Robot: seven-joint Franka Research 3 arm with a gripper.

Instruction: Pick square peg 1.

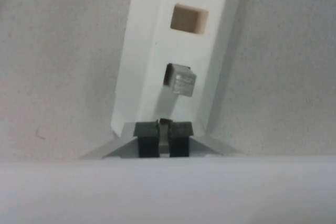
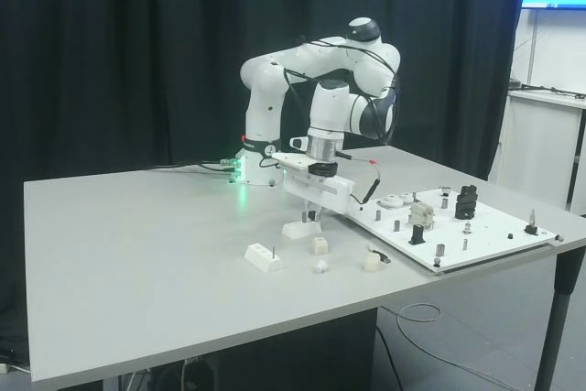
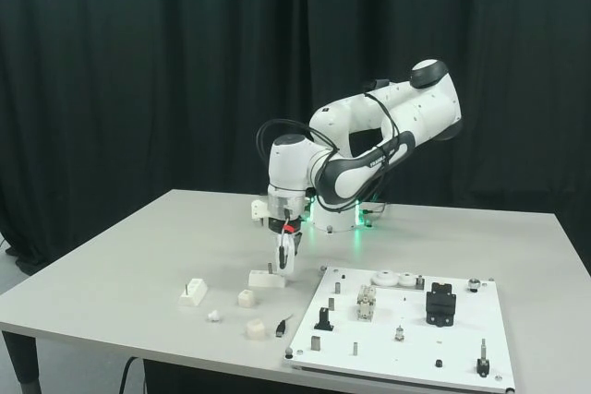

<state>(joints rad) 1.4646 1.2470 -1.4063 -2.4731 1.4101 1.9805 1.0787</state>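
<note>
Grey bench [image 2: 137, 244] carries everything; going left to right in the first room view: a small white block with a pin [image 2: 264, 256] sits alone near the front; next the long white holder [image 2: 300, 229] with square slots, right under the hand [image 2: 311, 216]; just nearer than it a small white cube [image 2: 320, 245] and a tiny white piece [image 2: 321, 267]; further right another white cube [image 2: 372, 262]; then the big white assembly board [image 2: 476, 231] with pegs and black fixtures at the right edge.

White arm [image 2: 275, 89] reaches down from the far side, hand pointing straight down over the holder; wrist view shows the black fingers [image 1: 147, 139] drawn nearly together with a thin grey peg, probably square peg 1 [image 1: 165, 124], pinched between them at the holder's end; view is tight so hard to be sure it is fully clamped; a second grey square peg [image 1: 180, 80] stands in the next slot of the holder, two empty slots beyond it.
</note>
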